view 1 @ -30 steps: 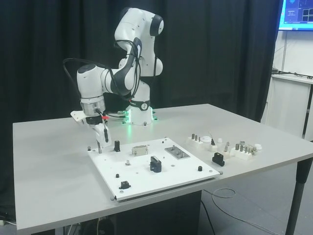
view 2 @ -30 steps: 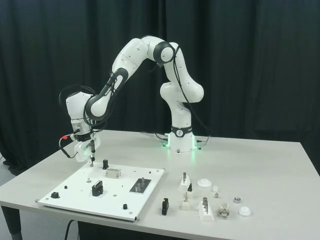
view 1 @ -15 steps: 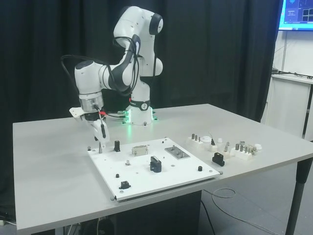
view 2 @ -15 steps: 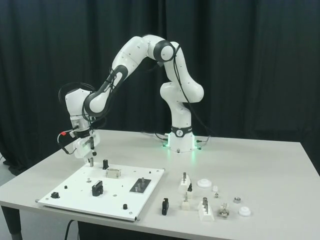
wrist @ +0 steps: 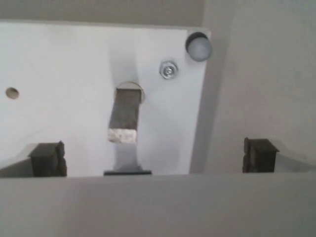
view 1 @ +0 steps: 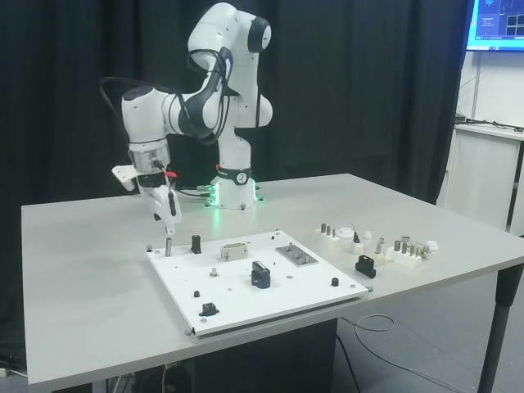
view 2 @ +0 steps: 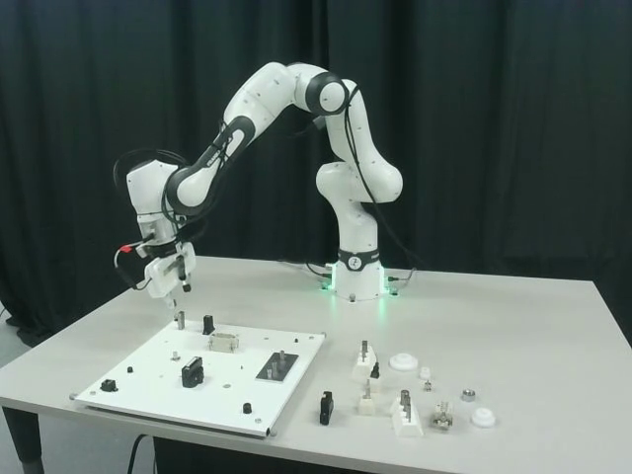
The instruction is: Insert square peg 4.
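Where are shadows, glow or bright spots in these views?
Wrist view: the peg throws a soft shadow on the white board, and the board's edge shades a strip of the table. First room view: green glow at the arm's base, and a lit screen at the upper corner. Second room view: the same green glow, against a black curtain.

A grey table (view 1: 82,270) is seen carrying the arm's white base (view 1: 233,190) at its far side; a white board (view 1: 270,291) is laid flat in front of that base, toward the table's near edge; beside the board, on the side away from the gripper, a loose cluster of small white holders and black parts (view 1: 385,250) is set directly on the tabletop.
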